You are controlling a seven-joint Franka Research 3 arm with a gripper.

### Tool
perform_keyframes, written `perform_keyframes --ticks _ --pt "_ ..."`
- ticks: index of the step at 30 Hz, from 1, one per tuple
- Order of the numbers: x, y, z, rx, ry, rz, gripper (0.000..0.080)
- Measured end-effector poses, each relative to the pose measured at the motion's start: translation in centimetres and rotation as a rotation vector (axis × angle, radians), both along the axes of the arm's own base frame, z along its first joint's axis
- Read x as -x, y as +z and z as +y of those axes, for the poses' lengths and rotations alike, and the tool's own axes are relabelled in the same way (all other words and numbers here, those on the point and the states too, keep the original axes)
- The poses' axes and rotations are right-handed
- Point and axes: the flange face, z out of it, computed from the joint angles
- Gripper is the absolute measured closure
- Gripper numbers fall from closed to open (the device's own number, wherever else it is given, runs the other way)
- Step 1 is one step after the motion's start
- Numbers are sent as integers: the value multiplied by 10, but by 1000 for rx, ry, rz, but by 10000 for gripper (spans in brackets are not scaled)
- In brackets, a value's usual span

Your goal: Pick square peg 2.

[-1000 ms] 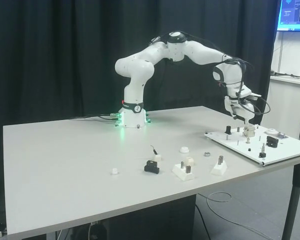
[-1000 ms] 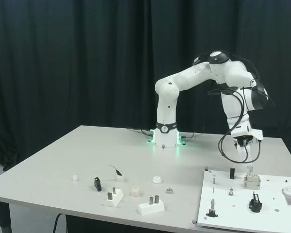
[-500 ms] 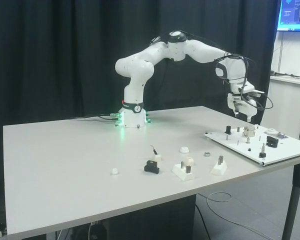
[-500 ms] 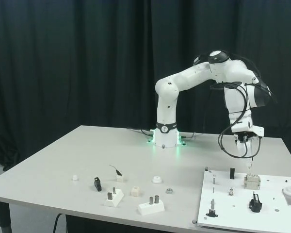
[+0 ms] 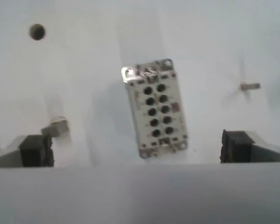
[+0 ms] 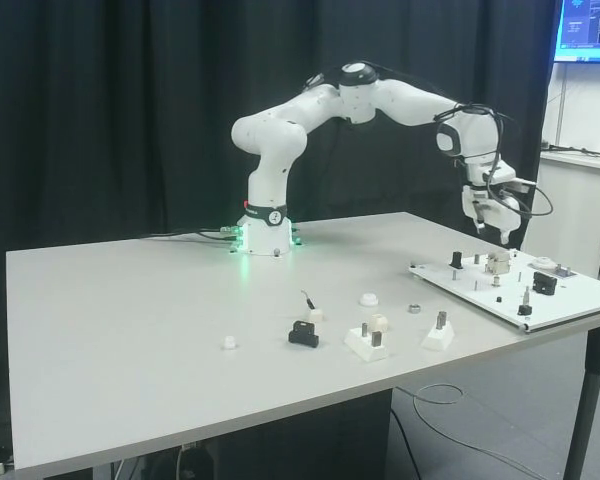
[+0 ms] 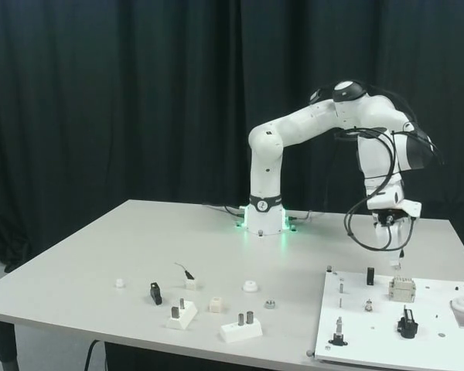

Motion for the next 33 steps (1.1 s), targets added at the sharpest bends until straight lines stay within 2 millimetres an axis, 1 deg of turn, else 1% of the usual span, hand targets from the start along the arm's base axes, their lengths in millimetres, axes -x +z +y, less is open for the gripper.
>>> perform_keyframes --ticks 8,16,28,33 --pt "-22 1 -16 40 -80 -17 3" --pt "-49 4 -43 103 -132 -52 3" --pt "-90 10 -102 209 -193 -63 3" --pt "-103 9 -133 243 -233 -50 3"
